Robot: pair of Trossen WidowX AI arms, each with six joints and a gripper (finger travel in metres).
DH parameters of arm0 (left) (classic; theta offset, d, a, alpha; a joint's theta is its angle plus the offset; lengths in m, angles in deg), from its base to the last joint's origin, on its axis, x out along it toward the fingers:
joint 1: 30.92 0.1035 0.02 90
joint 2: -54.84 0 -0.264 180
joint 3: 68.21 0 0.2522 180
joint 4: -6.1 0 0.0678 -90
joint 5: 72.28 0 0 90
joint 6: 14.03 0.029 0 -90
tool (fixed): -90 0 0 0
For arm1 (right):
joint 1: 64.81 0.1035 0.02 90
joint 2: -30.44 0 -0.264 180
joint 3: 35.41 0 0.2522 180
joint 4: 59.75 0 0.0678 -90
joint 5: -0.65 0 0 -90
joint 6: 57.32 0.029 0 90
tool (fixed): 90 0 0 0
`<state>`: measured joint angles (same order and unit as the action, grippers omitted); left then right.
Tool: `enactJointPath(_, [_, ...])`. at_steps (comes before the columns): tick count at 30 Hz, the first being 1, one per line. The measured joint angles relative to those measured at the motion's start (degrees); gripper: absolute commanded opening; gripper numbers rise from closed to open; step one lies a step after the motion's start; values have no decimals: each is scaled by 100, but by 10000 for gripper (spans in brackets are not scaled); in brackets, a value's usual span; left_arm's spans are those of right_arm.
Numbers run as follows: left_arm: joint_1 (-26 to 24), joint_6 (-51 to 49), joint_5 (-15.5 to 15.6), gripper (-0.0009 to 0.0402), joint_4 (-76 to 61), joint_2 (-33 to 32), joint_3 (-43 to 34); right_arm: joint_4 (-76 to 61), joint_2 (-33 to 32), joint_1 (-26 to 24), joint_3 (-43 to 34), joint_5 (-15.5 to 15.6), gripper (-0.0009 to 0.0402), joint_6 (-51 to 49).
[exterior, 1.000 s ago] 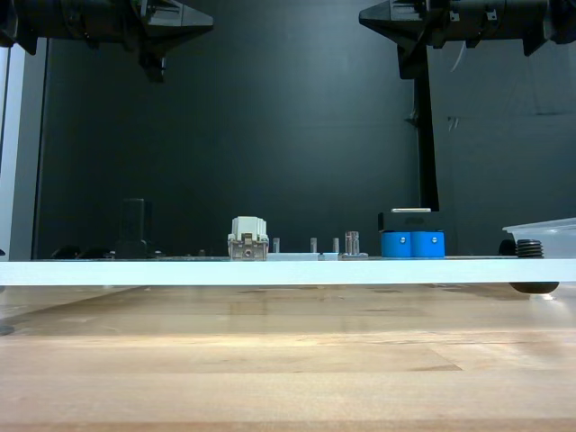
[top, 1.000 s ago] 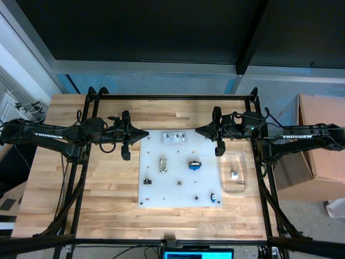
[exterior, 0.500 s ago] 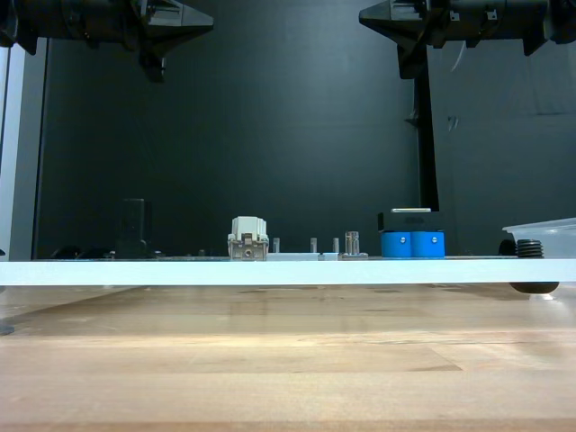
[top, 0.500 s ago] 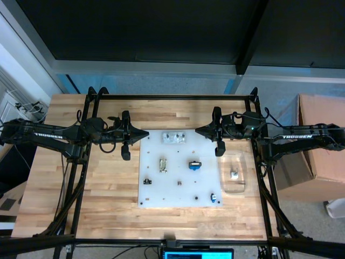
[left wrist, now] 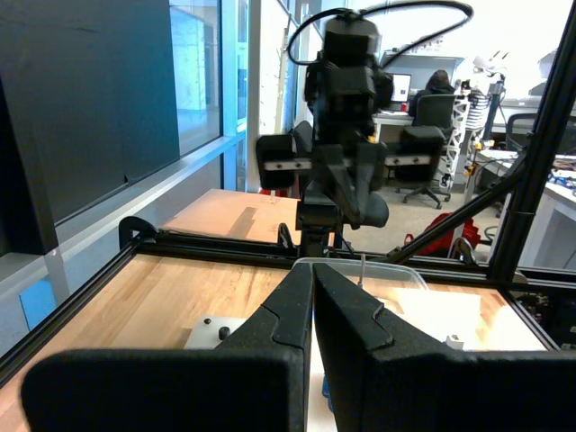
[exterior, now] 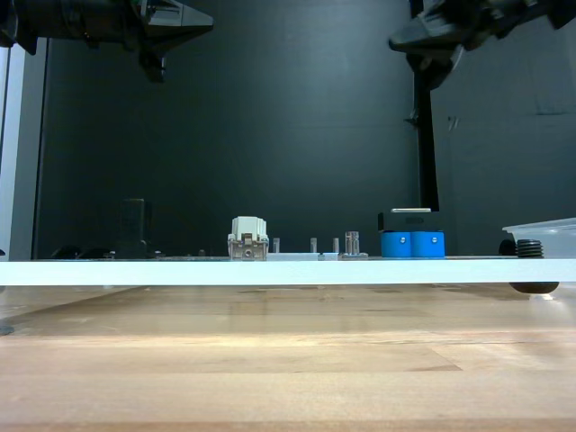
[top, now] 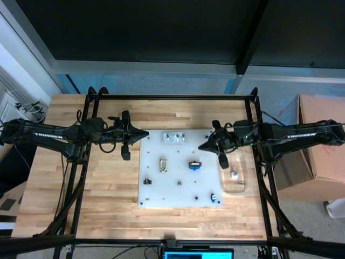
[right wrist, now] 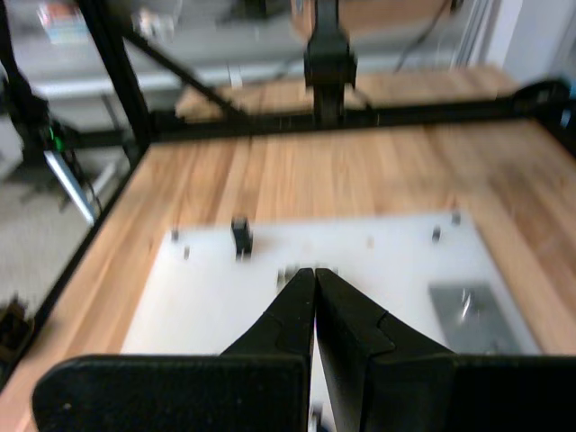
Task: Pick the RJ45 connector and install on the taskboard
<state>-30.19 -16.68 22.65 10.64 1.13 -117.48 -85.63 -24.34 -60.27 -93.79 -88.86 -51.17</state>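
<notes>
The RJ45 connector (top: 234, 174), small and pale, lies free in a clear tray (top: 241, 187) just right of the white taskboard (top: 178, 186). My right gripper (top: 200, 147) hangs high over the board's right edge, up and left of the tray, tilted down in the low view (exterior: 394, 41). Its fingers are shut on nothing, and the board (right wrist: 378, 261) lies below them in the right wrist view. My left gripper (top: 146, 135) hovers high at the board's back left corner, also shut and empty (left wrist: 312, 270).
On the board stand a grey connector block (top: 163, 165), a blue part (top: 194, 165), a metal plate (top: 174, 138) and a small blue piece (top: 214, 198). A black frame (top: 172, 97) rings the table. A cardboard box (top: 318, 145) stands off to the right.
The right arm has swung toward the near side and tipped downward, and its gripper now sits lower and closer to the tray. The left arm and the connector have not moved.
</notes>
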Motion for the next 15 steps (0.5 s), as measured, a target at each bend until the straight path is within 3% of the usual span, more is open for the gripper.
enactJointPath(4, [0,-2,0,0,0,0,0,-918,0,400,-249,-382,0,133])
enactJointPath(10, [0,-2,0,0,2,0,0,-2094,0,826,-597,-424,0,481])
enactJointPath(15, [0,0,0,0,2,-2,0,-2793,0,1193,-745,-684,0,726])
